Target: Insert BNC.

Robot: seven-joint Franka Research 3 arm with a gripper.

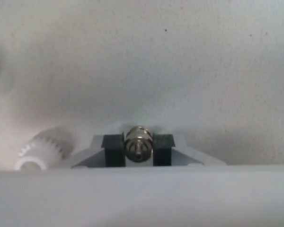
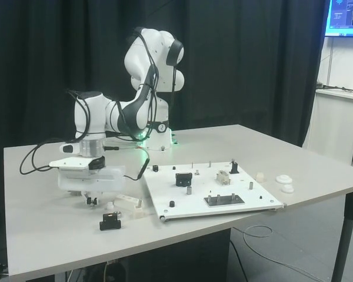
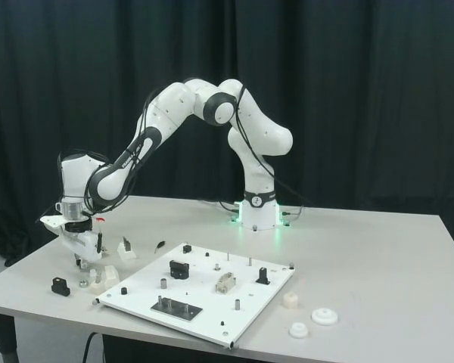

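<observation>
In the wrist view a metal BNC connector (image 1: pixel 138 144) sits end-on between two black finger pads (image 1: pixel 112 150), and my gripper (image 1: pixel 138 151) is shut on it. The room views show the gripper (image 2: pixel 91 201) (image 3: pixel 82 262) pointing down, just above the grey table, to the left of the white board (image 2: pixel 253 202) (image 3: pixel 204 327). The connector itself is too small to make out in the room views. Several small fixtures and pegs stand on the board.
A white gear (image 1: pixel 40 151) lies on the table close beside the gripper. A white block (image 2: pixel 129 204) (image 3: pixel 102 278) and a small black part (image 2: pixel 110 222) (image 3: pixel 59 286) lie between gripper and board. More white gears (image 2: pixel 282 178) (image 3: pixel 324 316) rest right of the board.
</observation>
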